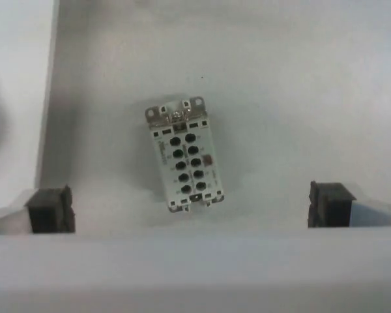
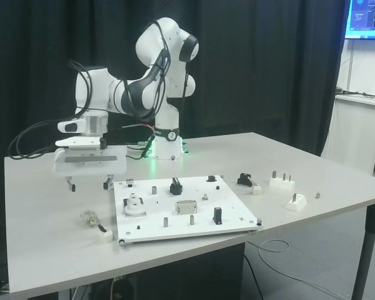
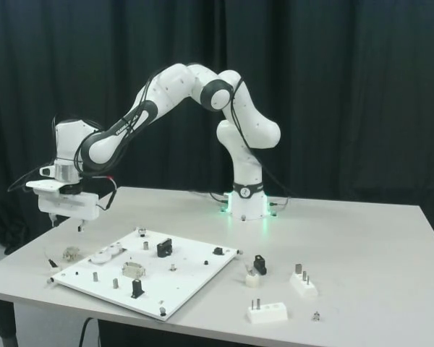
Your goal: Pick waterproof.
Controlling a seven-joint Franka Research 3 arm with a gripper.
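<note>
Wrist view: the gripper [image 1: 190, 207] has its two black fingertips spread wide and nothing between them, with the waterproof connector [image 1: 184, 156] lying flat on the grey table [image 1: 300, 98] below, white-bodied with two rows of black sockets facing up. The connector sits roughly midway between the fingertips, clear of both. Its long axis runs nearly square to the line joining them, only slightly skewed, so closing would bear on its narrower sides. In the first room view the gripper [image 2: 89, 185] hovers above the table just off the white board [image 2: 150, 228], on the side farthest from the loose white blocks. The small object [image 2: 89, 217] beneath it, beside that same board edge and not on the board, is probably the connector. The step in hand looks like the descent to grasp. To do it well, I would take out the small twist first, centre the connector's body on the finger line, come straight down without touching it, and close only once both pads flank the sides.
</note>
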